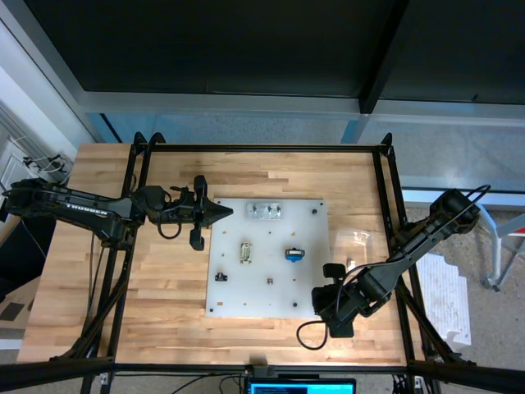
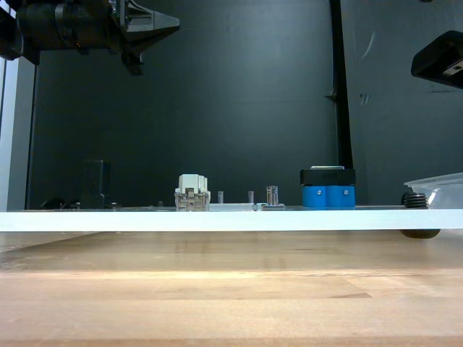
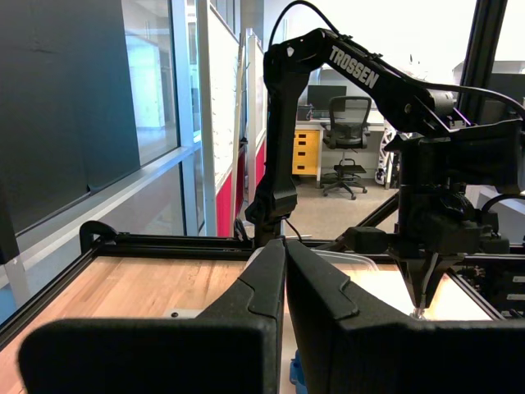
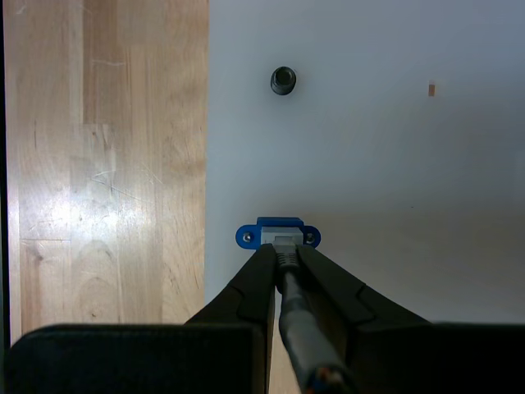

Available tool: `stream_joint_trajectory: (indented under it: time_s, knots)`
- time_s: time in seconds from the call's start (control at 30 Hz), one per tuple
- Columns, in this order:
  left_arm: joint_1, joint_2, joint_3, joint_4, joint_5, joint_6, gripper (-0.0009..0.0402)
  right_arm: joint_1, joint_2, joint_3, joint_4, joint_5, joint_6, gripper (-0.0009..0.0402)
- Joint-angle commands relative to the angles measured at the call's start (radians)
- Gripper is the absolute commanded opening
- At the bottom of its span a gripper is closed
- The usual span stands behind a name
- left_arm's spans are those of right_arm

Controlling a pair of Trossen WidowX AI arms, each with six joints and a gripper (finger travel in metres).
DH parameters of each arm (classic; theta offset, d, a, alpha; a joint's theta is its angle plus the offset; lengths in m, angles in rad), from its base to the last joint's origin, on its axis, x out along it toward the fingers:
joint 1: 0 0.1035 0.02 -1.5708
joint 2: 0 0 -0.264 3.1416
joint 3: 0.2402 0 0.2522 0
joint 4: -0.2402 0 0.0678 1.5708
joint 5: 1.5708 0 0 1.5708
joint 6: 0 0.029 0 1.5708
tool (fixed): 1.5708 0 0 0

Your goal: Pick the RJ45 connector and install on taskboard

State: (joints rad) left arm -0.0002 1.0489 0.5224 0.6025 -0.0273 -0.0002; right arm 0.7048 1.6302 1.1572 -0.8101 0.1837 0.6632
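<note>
A: Where is your right gripper (image 4: 283, 251)?
B: Over the taskboard (image 1: 246, 291)'s near right corner, with the RJ45 connector (image 4: 285, 264) between its fingers. A fitting (image 4: 277, 235) sits right at its tips and a screw (image 4: 283, 80) lies farther ahead. The tray (image 1: 354, 238) lies farther back than the claw, off the board's right edge.
A: And your left gripper (image 1: 225, 212)?
B: High up by the far left corner, well apart from the right one.

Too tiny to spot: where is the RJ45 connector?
Right wrist view: the RJ45 connector is pinched in the right claw, at a small blue fitting near the taskboard edge. The left claw hovers over its far-left edge.
</note>
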Motion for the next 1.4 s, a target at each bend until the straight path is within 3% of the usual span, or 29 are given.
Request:
stream_joint_trajectory:
  time_s: [0.03, 1.03, 1.4]
  knots:
    - [0.0, 0.0, 0.0, 0.0, 0.0, 0.0, 0.0, 0.0, 0.001, -0.008, 0.009, -0.001, 0.0, 0.0]
    - [0.0, 0.0, 0.0, 0.0, 0.0, 0.0, 0.0, 0.003, 0.0, -0.023, 0.033, -0.003, 0.009, 0.0004]
    - [0.0, 0.0, 0.0, 0.0, 0.0, 0.0, 0.0, 0.003, -0.008, -0.023, 0.04, -0.001, 0.009, 0.0112]
